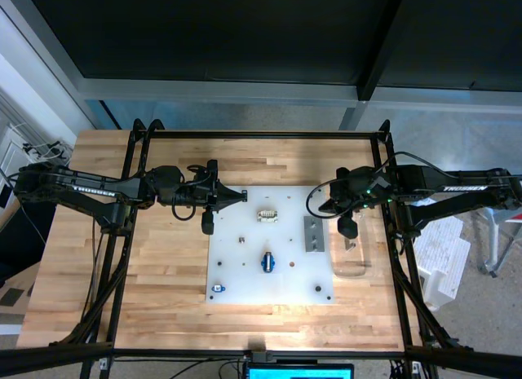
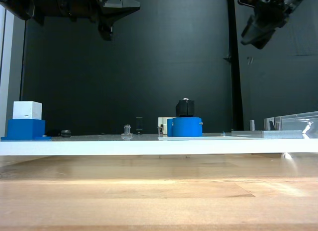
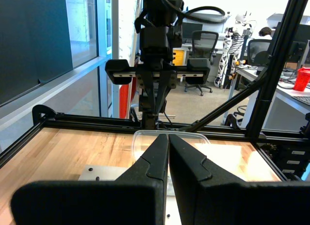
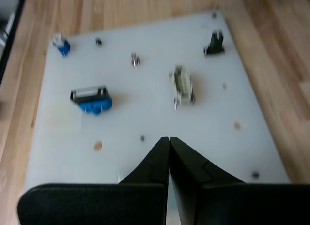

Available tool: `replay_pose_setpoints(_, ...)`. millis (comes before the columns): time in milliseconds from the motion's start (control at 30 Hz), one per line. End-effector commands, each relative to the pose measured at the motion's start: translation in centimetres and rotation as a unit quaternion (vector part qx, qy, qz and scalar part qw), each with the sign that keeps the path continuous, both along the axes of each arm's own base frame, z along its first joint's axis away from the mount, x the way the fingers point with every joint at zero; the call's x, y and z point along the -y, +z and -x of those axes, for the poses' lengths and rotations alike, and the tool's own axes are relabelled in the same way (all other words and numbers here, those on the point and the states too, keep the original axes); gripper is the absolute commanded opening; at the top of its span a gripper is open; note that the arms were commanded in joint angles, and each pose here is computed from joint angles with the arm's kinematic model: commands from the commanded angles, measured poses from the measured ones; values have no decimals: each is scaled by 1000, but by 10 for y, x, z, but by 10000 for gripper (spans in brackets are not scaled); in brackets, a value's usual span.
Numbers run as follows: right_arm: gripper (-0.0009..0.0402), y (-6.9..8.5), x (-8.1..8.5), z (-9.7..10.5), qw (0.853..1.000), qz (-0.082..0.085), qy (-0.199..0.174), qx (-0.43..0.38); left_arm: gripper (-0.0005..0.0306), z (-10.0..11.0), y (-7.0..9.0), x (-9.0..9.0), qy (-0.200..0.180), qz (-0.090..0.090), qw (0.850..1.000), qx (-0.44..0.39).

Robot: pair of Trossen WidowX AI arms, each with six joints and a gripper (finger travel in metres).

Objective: Pick the 16mm cylinder and install on the taskboard

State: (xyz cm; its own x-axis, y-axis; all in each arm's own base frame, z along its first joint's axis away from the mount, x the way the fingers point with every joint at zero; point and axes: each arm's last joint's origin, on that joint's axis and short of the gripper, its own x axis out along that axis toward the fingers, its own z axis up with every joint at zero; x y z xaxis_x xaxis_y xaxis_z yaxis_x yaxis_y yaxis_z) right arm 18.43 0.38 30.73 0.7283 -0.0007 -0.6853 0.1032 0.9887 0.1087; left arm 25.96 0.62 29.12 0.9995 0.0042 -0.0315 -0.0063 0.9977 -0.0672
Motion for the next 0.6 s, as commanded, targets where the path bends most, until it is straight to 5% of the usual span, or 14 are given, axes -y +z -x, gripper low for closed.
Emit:
replay_pose_setpoints(33,0,0,-3,6,999,-2,-3,-32,0,0,0,0,0,0,1000,0)
replay_pose_setpoints(600,0,-15,-25,35,982,6,10,-188,0,0,0,0,0,0,1000,0)
